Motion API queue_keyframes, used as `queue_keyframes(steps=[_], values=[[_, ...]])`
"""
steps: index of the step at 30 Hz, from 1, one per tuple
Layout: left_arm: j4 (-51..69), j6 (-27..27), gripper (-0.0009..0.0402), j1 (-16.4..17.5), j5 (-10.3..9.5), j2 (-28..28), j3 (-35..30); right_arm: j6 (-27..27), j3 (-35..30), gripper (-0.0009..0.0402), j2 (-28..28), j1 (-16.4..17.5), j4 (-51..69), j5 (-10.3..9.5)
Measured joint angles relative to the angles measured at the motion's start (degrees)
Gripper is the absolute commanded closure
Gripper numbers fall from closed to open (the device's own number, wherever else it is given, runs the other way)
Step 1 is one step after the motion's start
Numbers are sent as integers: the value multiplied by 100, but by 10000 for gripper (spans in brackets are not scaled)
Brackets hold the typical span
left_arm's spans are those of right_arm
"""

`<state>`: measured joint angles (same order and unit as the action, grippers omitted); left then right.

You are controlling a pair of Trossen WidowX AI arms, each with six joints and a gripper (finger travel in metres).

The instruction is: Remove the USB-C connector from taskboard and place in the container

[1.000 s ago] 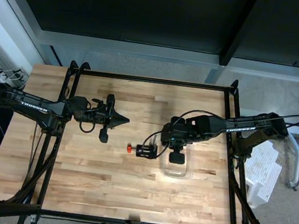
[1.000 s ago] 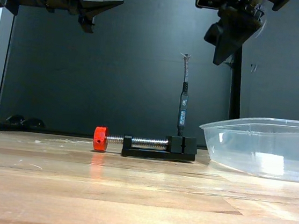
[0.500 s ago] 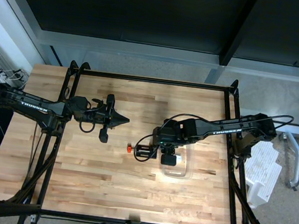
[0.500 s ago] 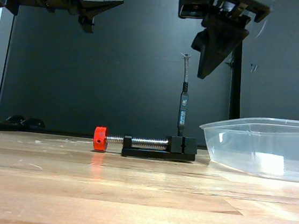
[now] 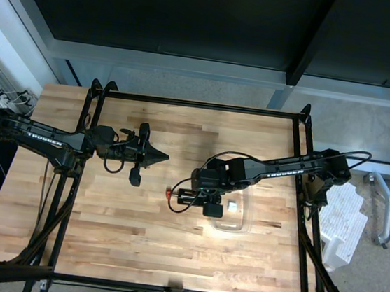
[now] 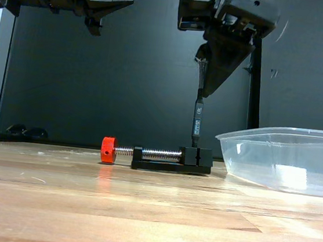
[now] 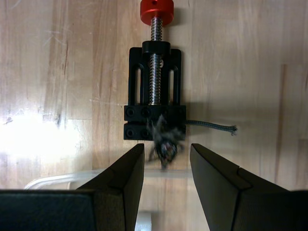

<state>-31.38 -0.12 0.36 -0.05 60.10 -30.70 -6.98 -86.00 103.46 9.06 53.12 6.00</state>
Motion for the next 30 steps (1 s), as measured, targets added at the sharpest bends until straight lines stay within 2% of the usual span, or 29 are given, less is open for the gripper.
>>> queue_keyframes(steps=[19,30], values=[[2,2,393,0,2,0,0,142,13,263,343,-4,-313,-2],[4,0,393,0,0,0,0,173,59,263,343,-4,-332,-2]])
